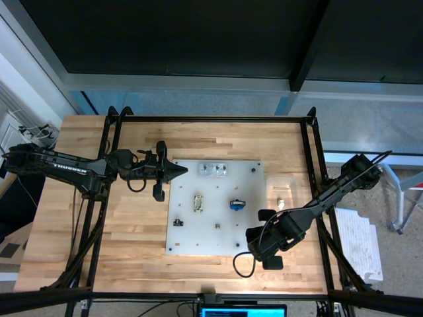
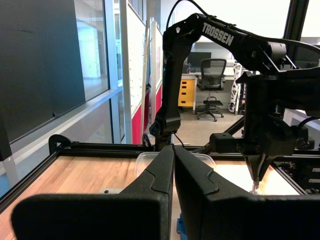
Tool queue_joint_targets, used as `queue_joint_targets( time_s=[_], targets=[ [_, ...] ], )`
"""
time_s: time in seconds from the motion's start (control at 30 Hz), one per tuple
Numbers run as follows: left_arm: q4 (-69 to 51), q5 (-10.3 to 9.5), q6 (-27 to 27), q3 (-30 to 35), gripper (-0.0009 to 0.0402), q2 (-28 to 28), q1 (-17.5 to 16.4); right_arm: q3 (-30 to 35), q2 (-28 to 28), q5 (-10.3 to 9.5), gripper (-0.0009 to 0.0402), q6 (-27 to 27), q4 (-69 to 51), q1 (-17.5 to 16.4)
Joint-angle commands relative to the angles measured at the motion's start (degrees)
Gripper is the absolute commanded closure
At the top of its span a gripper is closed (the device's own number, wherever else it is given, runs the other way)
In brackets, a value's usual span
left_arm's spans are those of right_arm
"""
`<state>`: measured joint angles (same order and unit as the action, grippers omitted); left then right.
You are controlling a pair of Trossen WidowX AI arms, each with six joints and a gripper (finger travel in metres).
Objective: Pick the RJ45 connector and install on taskboard
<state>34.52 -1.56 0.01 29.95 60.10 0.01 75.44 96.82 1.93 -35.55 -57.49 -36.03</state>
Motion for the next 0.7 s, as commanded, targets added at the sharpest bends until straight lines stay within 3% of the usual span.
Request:
queue_joint_targets(
  time_s=[0.03, 0.7],
  targets=[
    [0.00, 0.02, -0.02, 0.00, 0.0393, 0.00, 0.00, -0.09, 0.04, 0.02, 0.0387, -0.02, -0.02, -0.02],
    [0.00, 0.02, 0.00, 0.00, 0.0393, 0.00, -0.02, -1.51, 0.37, 0.02, 0.0387, -0.20, 1.55, -0.24]
  ],
)
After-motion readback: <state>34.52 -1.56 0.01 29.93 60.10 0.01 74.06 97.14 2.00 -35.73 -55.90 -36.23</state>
